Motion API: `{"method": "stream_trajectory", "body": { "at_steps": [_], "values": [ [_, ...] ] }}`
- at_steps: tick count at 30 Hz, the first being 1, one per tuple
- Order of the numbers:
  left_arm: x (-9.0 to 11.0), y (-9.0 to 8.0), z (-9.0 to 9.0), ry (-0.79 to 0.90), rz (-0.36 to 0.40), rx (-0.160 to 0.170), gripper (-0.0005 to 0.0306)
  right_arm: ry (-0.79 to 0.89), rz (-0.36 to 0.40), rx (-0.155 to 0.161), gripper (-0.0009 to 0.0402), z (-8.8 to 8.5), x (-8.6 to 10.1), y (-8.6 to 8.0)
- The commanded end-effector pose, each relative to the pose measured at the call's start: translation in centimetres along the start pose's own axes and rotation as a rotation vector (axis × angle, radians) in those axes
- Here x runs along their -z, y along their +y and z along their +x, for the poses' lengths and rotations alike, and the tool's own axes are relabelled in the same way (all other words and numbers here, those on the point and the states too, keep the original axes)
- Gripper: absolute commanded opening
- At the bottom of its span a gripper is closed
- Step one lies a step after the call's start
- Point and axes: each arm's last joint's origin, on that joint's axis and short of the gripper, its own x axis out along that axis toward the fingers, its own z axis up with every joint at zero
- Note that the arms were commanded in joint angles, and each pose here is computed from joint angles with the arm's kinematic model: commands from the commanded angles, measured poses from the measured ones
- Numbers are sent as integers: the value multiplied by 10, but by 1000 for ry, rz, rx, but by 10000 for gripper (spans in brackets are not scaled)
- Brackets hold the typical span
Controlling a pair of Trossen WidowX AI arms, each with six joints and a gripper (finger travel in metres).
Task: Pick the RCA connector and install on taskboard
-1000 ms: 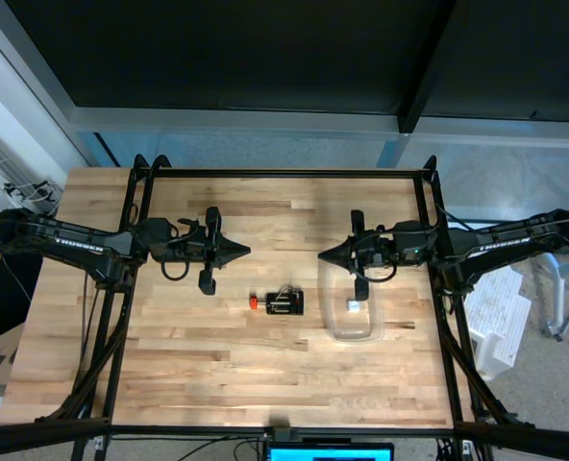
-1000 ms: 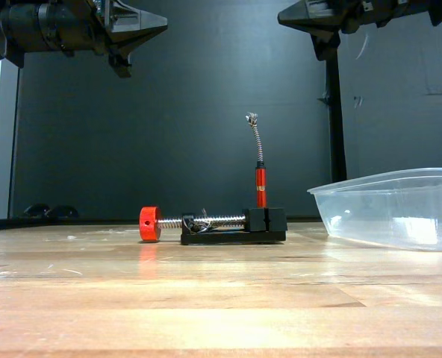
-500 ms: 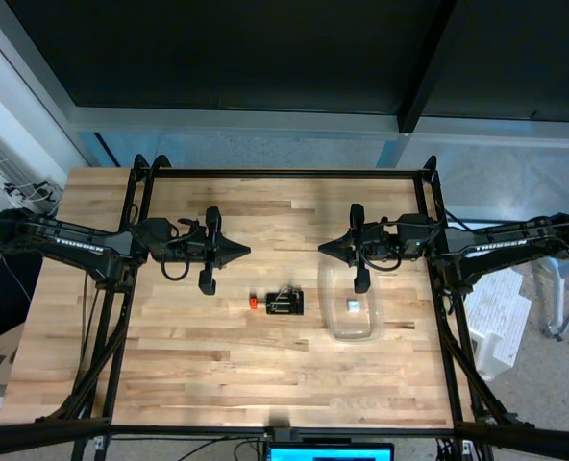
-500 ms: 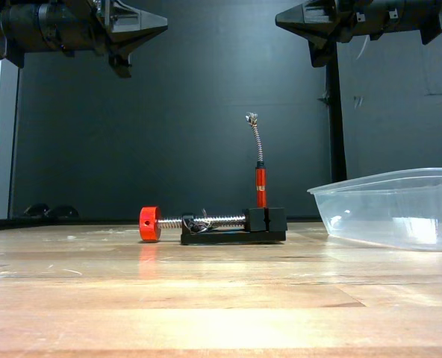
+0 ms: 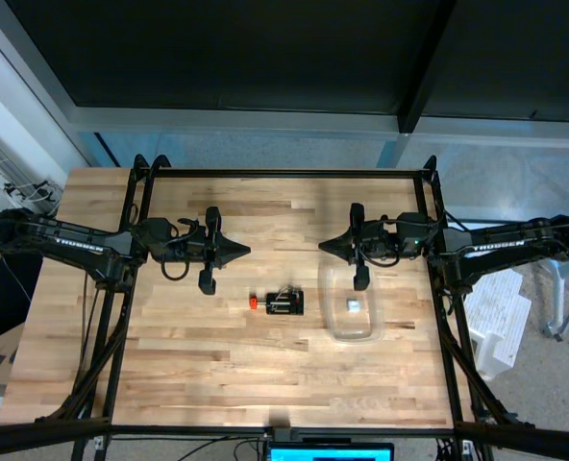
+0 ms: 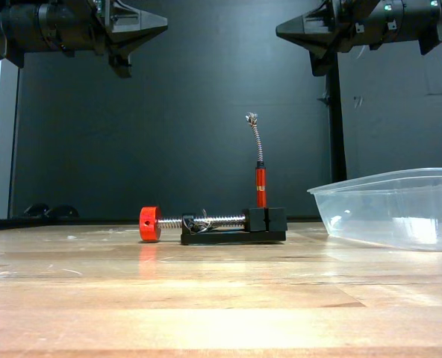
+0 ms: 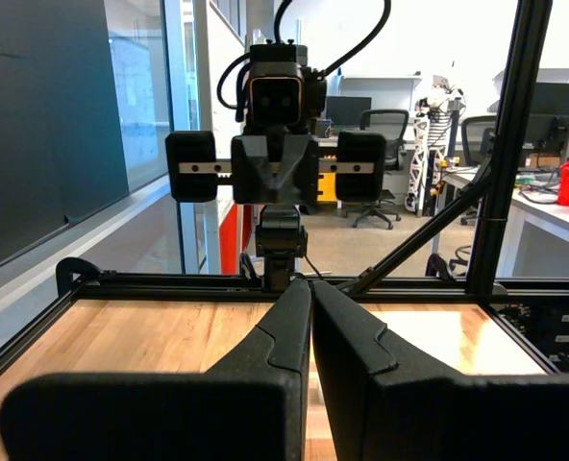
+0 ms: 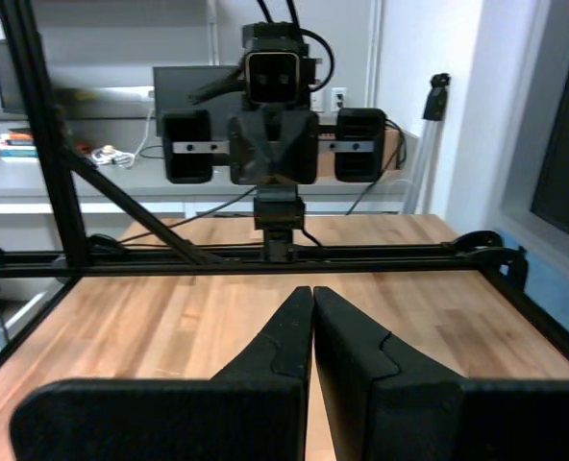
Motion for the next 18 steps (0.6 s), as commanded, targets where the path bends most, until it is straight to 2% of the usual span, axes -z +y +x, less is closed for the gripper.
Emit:
{"method": "stream_trajectory", "body": {
  "at_steps": [1, 18],
  "values": [
    [0, 0, 0, 0, 0, 0, 0, -4, 1, 5, 0, 0, 0, 0],
    [0, 0, 0, 0, 0, 0, 0, -18, -3, 5, 0, 0, -2, 0]
  ]
}}
